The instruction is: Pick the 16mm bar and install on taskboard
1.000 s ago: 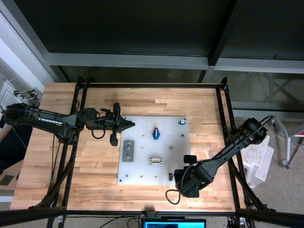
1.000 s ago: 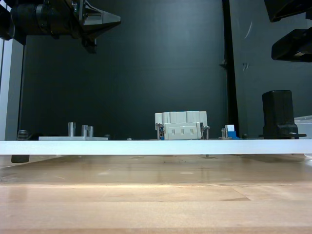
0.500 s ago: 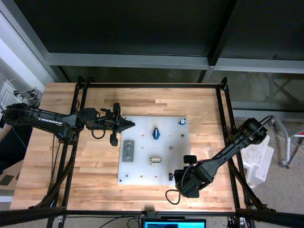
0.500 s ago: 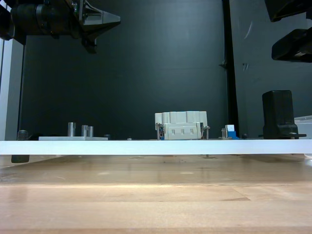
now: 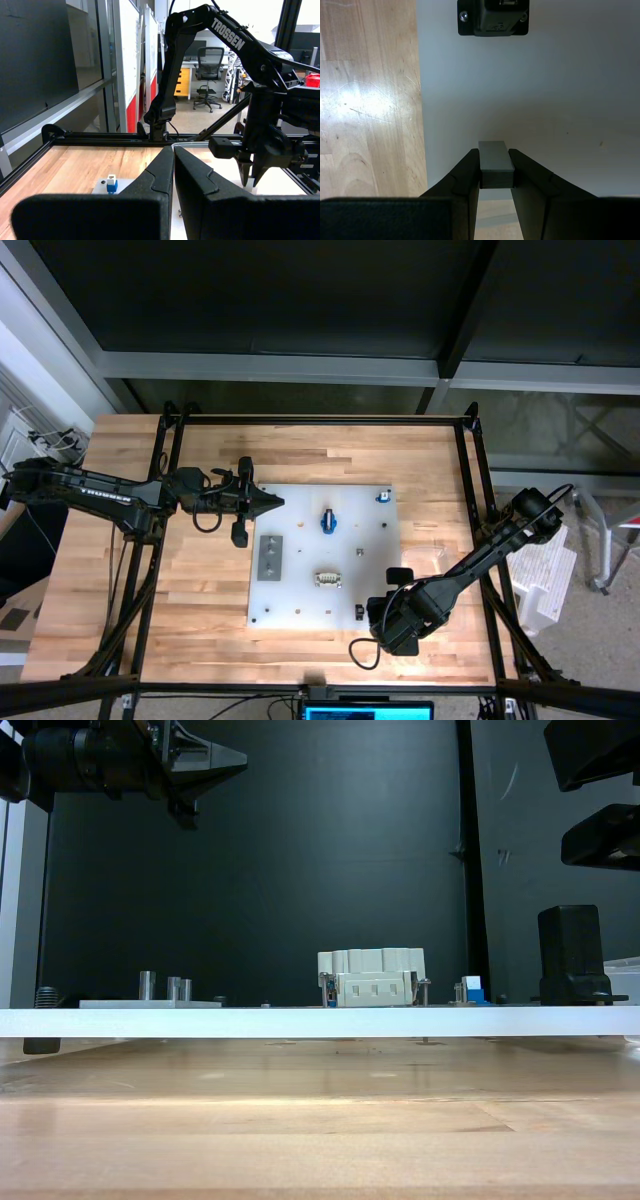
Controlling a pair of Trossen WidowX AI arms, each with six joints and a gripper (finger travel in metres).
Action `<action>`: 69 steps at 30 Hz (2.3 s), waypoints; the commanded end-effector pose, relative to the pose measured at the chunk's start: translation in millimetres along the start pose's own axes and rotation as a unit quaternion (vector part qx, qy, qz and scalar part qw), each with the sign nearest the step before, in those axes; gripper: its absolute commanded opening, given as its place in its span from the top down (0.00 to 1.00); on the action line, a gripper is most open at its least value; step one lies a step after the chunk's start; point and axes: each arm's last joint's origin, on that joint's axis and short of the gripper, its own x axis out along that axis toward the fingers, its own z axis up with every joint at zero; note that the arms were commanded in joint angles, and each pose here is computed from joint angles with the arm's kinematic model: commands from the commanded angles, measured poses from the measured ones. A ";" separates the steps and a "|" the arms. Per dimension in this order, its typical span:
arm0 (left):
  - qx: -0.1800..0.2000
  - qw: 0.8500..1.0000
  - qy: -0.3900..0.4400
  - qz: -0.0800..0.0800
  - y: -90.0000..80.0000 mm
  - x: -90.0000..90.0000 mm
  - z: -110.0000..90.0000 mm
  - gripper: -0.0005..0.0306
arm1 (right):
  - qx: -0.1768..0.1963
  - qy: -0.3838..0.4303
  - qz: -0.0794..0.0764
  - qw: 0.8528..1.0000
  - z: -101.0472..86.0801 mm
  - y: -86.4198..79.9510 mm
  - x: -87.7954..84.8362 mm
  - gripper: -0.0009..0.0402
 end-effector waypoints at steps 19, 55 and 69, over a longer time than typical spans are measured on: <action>0.000 1.000 0.000 0.000 0.0 0.1 0.1 0.98 | 0.000 -0.001 -0.001 1.000 -0.4 -0.1 1.1 0.77; 0.000 1.000 0.000 0.000 0.0 0.0 0.2 0.98 | 0.002 -0.042 0.029 0.999 -3.9 -10.3 -35.1 0.55; 0.000 1.000 0.000 0.000 0.1 0.1 0.1 0.98 | -0.015 -0.144 0.043 0.989 15.7 -65.8 -81.7 0.74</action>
